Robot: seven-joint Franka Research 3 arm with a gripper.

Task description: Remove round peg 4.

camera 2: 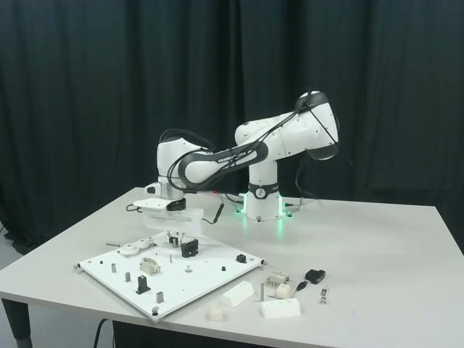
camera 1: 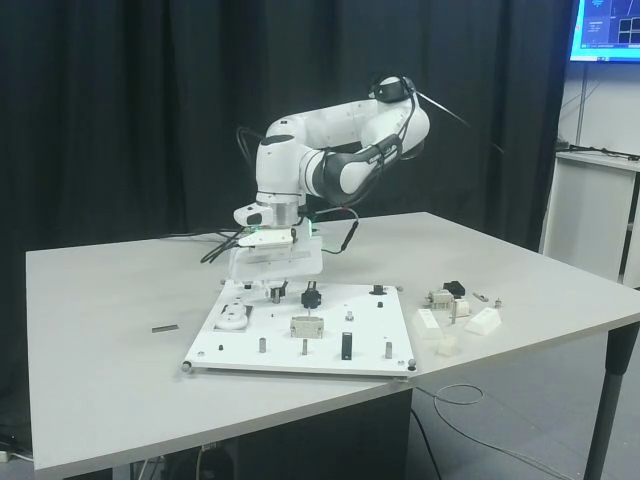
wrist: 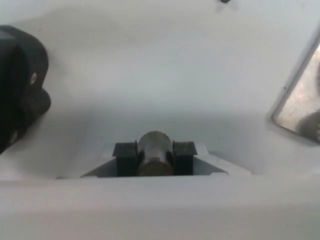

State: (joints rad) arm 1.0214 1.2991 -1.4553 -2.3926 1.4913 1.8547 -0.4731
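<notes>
The gripper point(wrist: 155, 159) is clenched on round peg 4 point(wrist: 155, 152), with one black finger pad pressed against each side of the peg. The peg is held above the white board point(camera 1: 330, 340), which lies flat on the grey worktop point(camera 1: 110, 330). The white arm point(camera 2: 239, 152) reaches out from its base and bends down over the far part of the board. A black fixture point(camera 1: 311, 297) stands on the board just beside the gripper. Several small white blocks point(camera 2: 279, 308) lie on the worktop, well apart from the board.
</notes>
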